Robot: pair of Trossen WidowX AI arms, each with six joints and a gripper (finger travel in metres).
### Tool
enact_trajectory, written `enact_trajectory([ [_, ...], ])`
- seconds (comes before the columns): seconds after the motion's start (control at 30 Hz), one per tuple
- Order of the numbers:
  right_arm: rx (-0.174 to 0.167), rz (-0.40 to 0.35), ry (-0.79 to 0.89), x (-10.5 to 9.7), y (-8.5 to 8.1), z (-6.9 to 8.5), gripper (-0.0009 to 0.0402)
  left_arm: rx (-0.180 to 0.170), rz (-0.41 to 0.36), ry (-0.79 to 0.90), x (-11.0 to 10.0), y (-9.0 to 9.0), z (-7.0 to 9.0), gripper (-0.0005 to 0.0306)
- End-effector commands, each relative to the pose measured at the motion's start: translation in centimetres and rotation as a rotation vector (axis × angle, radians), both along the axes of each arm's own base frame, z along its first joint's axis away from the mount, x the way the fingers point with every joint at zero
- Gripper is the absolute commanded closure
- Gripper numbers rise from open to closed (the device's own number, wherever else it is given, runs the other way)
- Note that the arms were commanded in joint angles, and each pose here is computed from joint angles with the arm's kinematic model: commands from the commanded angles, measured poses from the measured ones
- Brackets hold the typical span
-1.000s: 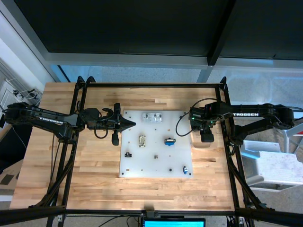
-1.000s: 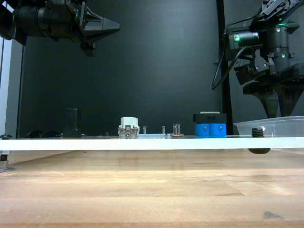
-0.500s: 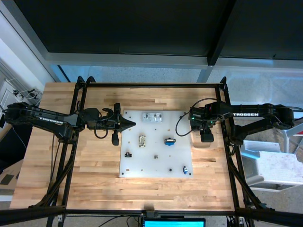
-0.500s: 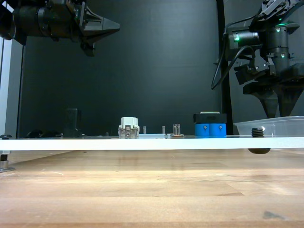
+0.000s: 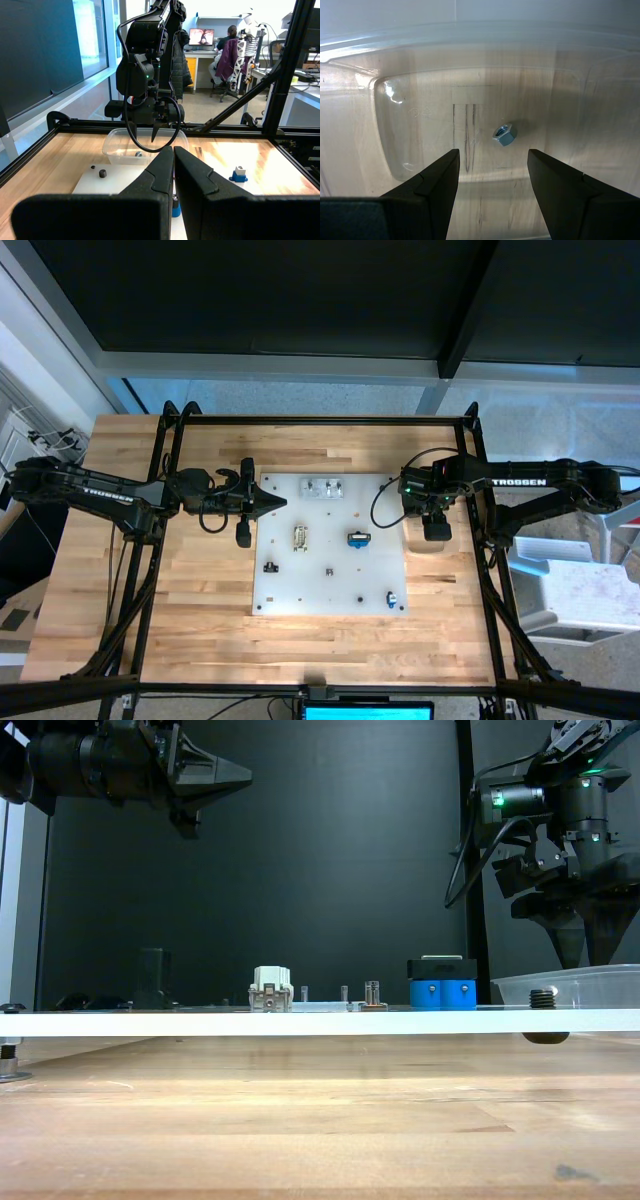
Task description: Unfasten the M12 fastener and place in the container
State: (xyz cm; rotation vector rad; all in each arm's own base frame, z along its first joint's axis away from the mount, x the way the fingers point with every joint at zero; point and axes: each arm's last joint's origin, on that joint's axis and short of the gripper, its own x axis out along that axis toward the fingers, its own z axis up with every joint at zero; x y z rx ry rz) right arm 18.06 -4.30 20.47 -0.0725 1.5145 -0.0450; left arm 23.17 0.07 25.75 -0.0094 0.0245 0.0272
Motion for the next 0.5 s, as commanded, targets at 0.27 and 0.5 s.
enact_trajectory([
  [0.27,-0.001,0.0,-0.004,0.04,-0.01,0.01,0.0205,0.0,0.0,-0.001,0.0,0.01,0.02,0.03],
  [0.5,-0.001,0.0,-0.006,0.06,-0.01,0.01,0.0205,0.0,0.0,-0.001,0.0,0.0,0.02,0.03],
])
